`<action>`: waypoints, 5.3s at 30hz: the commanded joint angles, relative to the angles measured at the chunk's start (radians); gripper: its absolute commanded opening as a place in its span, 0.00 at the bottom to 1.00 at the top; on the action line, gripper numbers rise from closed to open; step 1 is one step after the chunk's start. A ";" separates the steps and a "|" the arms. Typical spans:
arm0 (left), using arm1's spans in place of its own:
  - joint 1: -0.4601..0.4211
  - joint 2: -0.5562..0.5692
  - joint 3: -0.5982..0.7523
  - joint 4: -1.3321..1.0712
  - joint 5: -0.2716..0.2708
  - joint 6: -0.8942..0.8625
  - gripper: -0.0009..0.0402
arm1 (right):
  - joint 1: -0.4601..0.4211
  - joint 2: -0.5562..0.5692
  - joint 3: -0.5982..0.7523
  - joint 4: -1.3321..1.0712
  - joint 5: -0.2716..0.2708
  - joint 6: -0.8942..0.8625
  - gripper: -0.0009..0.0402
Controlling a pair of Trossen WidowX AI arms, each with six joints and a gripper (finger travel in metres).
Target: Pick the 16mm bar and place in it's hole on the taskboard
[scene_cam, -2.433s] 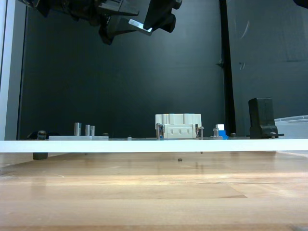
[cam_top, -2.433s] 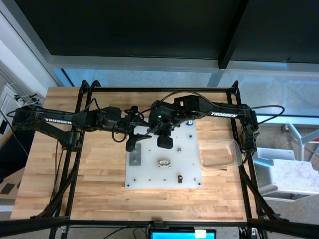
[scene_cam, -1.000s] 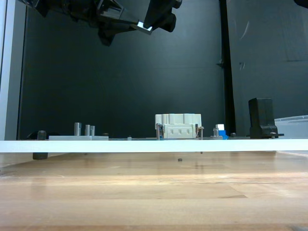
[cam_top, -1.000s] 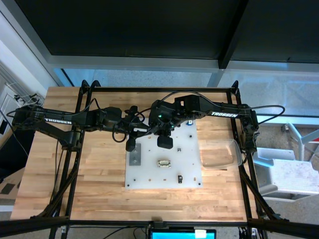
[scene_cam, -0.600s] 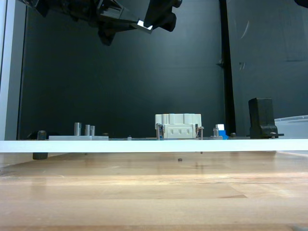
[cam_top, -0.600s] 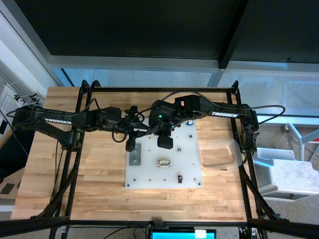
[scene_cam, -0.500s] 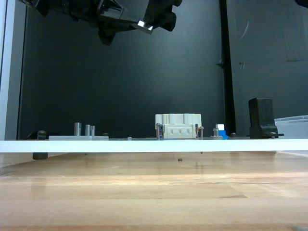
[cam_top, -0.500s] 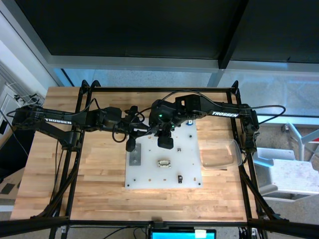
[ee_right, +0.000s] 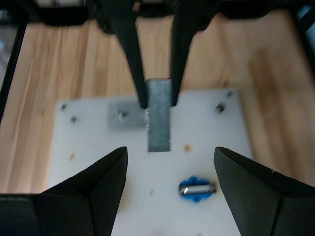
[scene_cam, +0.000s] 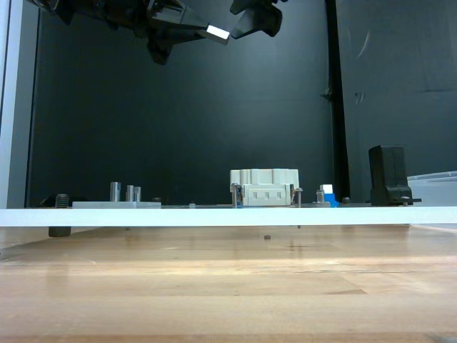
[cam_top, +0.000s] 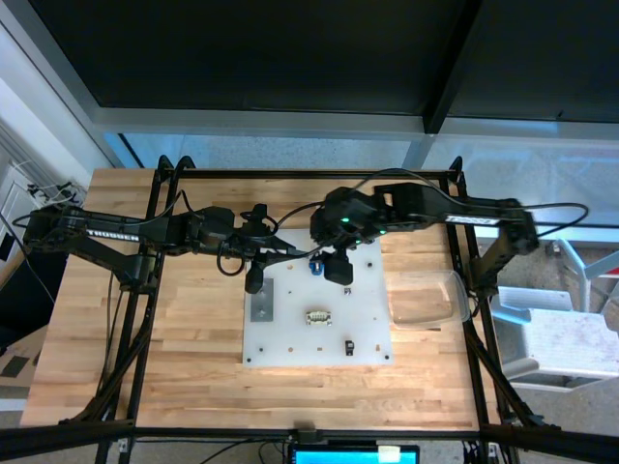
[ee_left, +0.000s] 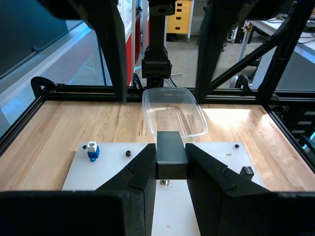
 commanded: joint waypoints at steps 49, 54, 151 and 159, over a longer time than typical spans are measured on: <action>0.001 -0.001 0.002 0.385 -0.058 -0.003 0.06 | -0.008 -0.315 -0.747 1.285 0.001 0.010 0.59; 0.001 -0.001 0.002 0.385 -0.058 -0.004 0.06 | -0.008 -0.315 -0.747 1.278 -0.003 0.011 0.51; -0.001 -0.001 0.002 0.375 -0.055 -0.011 0.46 | 0.086 -0.339 -0.419 -0.353 0.029 0.047 0.04; -0.001 -0.001 0.002 0.375 -0.055 -0.011 0.46 | 0.197 -0.250 -0.419 -0.401 0.027 0.185 0.04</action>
